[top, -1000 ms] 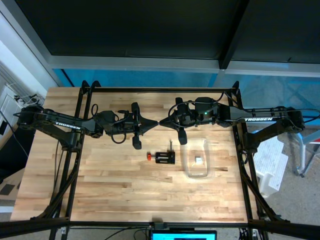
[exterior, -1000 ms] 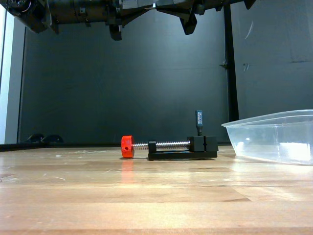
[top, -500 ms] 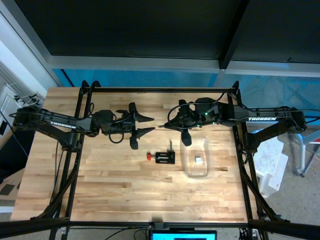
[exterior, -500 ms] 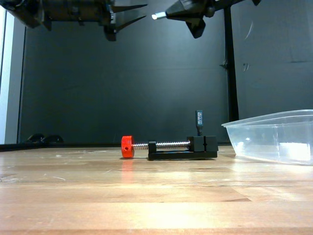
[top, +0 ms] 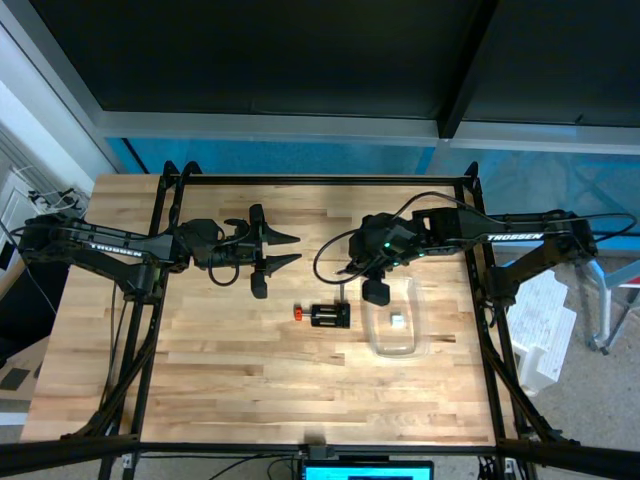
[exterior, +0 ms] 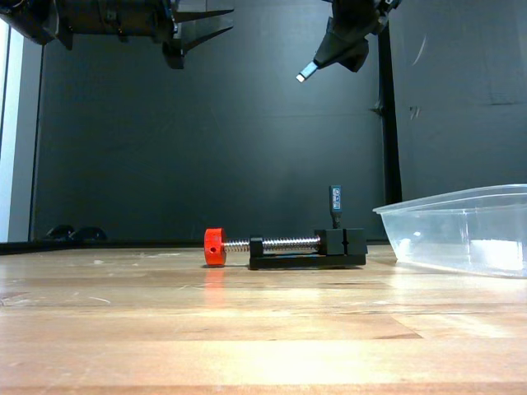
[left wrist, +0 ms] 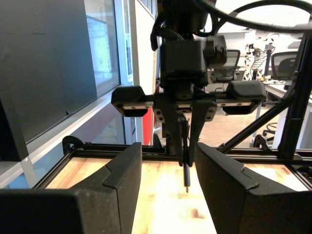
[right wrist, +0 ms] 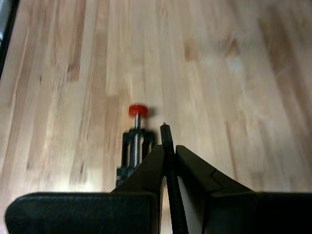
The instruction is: Pick the usb-c connector and install on the hub
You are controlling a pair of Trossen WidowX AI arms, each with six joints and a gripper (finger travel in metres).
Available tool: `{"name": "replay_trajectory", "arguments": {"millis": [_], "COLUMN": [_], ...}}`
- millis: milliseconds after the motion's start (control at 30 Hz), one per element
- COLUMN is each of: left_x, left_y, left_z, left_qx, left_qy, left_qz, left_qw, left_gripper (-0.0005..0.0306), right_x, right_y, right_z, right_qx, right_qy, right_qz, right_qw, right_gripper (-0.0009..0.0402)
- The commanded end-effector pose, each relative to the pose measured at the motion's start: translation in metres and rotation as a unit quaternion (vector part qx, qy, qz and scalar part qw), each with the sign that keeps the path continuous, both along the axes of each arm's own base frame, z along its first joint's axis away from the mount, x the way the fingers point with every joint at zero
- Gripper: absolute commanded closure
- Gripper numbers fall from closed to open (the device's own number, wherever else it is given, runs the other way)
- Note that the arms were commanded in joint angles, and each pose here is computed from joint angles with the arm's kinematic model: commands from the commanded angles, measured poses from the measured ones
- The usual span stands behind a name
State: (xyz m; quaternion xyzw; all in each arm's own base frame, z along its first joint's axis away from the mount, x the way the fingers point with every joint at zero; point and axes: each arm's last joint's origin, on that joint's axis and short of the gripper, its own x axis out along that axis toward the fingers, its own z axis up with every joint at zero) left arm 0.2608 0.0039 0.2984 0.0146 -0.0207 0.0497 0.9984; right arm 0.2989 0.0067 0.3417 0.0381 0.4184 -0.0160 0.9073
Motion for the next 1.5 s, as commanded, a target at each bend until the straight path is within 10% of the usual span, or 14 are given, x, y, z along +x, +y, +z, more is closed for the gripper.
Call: {"name": "replay_trajectory", "arguments": {"millis": [33,1500], "left_x": [0.000,0.000], "left_y": [0.000,0.000], "left_z": [0.000,0.000], "left_qx": [0.000,0.001], "left_qy": [-0.002,-0.001], "left_qz": [-0.006,-0.005], "left_qw": [1.000,1.000], "left_gripper": [0.0161,0.0164], "right_x": [0.006,0.083], "right_y": [0.004,0.055], "right_z": [-0.001,-0.072], "right_qx": [0.001,-0.019], "right_qy": [0.040,0.304], "right_qz": [0.002,-0.018], "right_qw": [0.999,0.952], "right_gripper": [0.0393,0.0393]}}
